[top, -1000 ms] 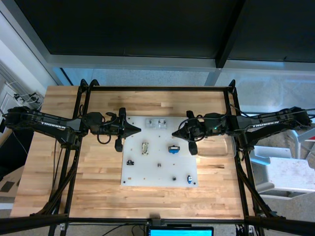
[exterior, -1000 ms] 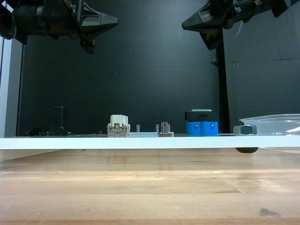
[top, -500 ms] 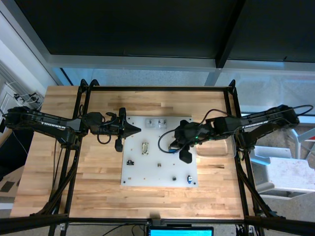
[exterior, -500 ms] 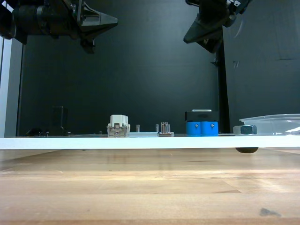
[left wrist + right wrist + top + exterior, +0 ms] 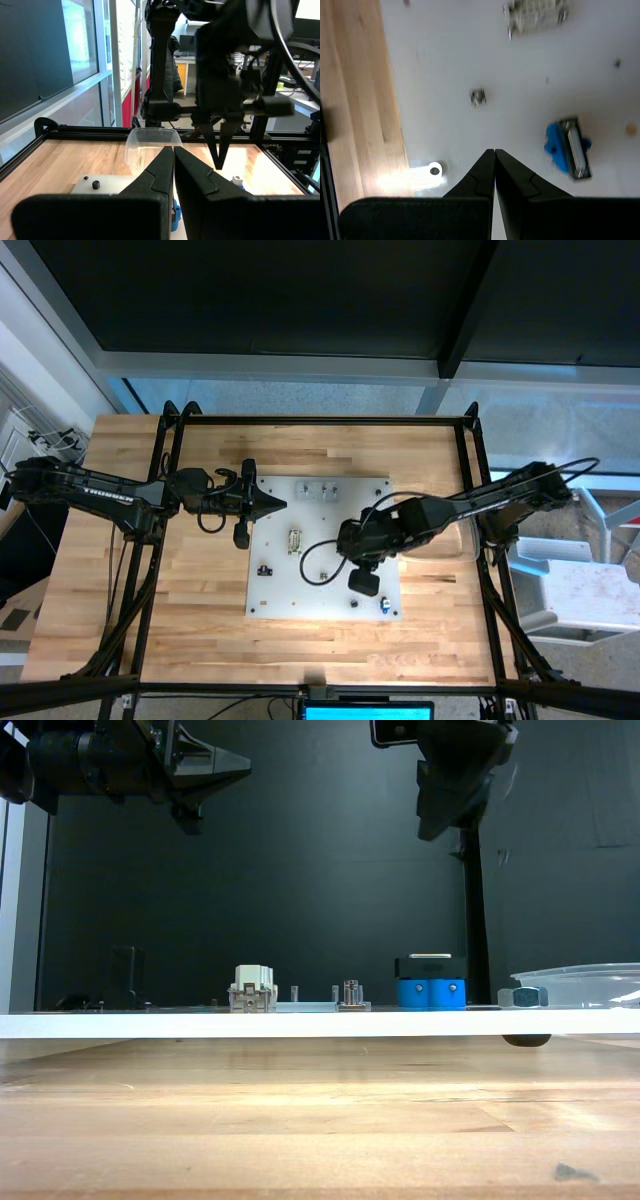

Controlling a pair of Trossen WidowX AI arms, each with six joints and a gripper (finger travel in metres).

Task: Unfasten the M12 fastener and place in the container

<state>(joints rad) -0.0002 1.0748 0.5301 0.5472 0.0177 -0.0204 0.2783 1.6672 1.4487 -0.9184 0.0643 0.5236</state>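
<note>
The small silver M12 nut [image 5: 522, 997] shows in the low view at board level, in front of the clear container [image 5: 590, 984]. In the high view the right arm's wrist block hangs over that spot, so I cannot tell whether the nut is on its stud. The container [image 5: 452, 554] lies just off the board's right edge, partly under the right arm. My right gripper [image 5: 347, 548] [image 5: 429, 833] [image 5: 494, 150] points down high over the board's middle right, shut and holding nothing. My left gripper [image 5: 283, 504] [image 5: 247, 762] [image 5: 173, 148] hovers level over the board's far left edge, shut and holding nothing.
The white board [image 5: 270, 590] carries a grey connector [image 5: 295, 542] [image 5: 252, 990], a silver post [image 5: 351, 993] [image 5: 478, 96], a blue connector block [image 5: 431, 987] [image 5: 567, 148] and a small blue-and-white part [image 5: 385, 606] [image 5: 435, 170]. A black frame [image 5: 320, 421] rims the wooden table.
The right arm swung in from the board's far right, moved nearer and tipped its gripper from level to pointing down over the board. The left arm stayed still.
</note>
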